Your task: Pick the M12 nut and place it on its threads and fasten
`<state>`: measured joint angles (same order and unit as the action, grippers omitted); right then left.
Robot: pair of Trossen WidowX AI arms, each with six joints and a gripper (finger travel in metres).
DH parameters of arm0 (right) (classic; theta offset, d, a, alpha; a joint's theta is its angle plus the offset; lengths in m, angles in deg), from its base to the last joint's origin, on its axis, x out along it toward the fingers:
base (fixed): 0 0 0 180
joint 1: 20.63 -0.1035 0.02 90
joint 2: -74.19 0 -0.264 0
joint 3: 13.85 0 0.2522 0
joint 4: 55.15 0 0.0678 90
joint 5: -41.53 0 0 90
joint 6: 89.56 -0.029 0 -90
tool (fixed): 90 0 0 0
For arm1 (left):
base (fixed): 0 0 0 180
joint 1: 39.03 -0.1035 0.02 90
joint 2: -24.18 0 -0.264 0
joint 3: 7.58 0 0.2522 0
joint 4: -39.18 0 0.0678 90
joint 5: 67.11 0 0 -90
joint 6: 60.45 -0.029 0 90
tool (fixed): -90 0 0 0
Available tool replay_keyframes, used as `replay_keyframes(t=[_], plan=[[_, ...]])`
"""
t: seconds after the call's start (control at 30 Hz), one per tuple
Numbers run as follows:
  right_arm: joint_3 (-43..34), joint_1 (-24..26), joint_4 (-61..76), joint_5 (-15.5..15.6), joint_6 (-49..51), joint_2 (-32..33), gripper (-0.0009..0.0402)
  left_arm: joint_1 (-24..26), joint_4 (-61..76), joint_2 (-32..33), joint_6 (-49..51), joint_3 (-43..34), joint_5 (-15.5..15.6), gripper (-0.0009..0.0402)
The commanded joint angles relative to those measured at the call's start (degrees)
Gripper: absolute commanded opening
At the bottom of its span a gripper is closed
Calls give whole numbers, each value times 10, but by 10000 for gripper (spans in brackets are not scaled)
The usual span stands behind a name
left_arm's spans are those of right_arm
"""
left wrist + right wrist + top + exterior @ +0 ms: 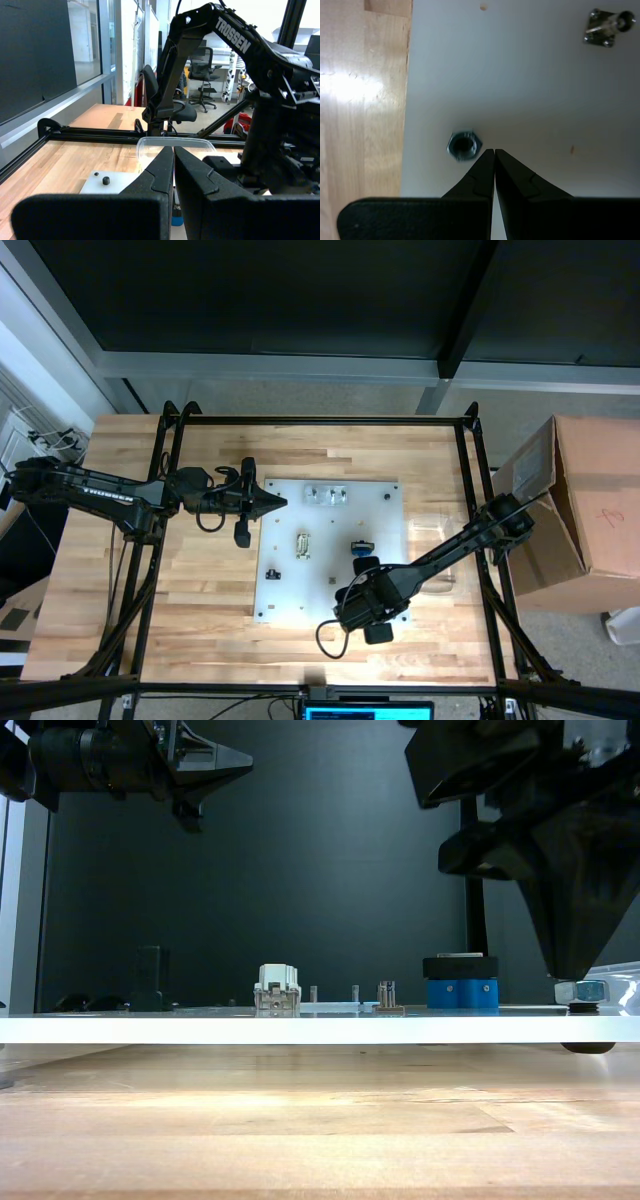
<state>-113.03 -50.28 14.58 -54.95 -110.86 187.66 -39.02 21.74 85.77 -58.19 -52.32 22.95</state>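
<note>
I am holding my right tool (494, 150) low over the near right part of the white board (530, 85), its fingers pressed together on nothing, the tips just beside the silver nut (464, 145). The nut is sitting flat and free of my grip. In the low view it is resting on top of the short black stud (583, 1008), with a sliver of black showing beneath it, so I am judging it placed on its stud but not run fully down. That is leaving the fastening to do, though I cannot tell how far the threads are engaging. My left tool (173, 148) is hanging high over the board's left edge, above the table (200, 590), fingers likewise pressed together, pinching nothing.
</note>
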Motion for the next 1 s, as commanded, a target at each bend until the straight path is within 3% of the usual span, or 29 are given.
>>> replay_keyframes(t=[0.03,0.1,0.23,0.3,0.37,0.57,0.67,1.0], plan=[[1,0,-7,3,4,5,0,0,0,0,0,0,0,0],[1,-1,-6,21,10,5,0,0,0,0,0,0,0,0],[-2,-2,9,149,34,1,0,0,0,0,0,0,0,0],[-2,-3,10,167,36,-1,0,0,0,0,0,0,0,0],[-2,-3,16,144,34,-4,0,0,0,0,0,0,0,0],[-2,-3,30,14,16,-9,0,0,0,0,0,0,0,0],[-2,-3,29,-34,7,-12,0,0,-2,0,0,0,0,0],[23,-4,-28,-35,7,-12,0,0,-1,0,0,0,0,0]])
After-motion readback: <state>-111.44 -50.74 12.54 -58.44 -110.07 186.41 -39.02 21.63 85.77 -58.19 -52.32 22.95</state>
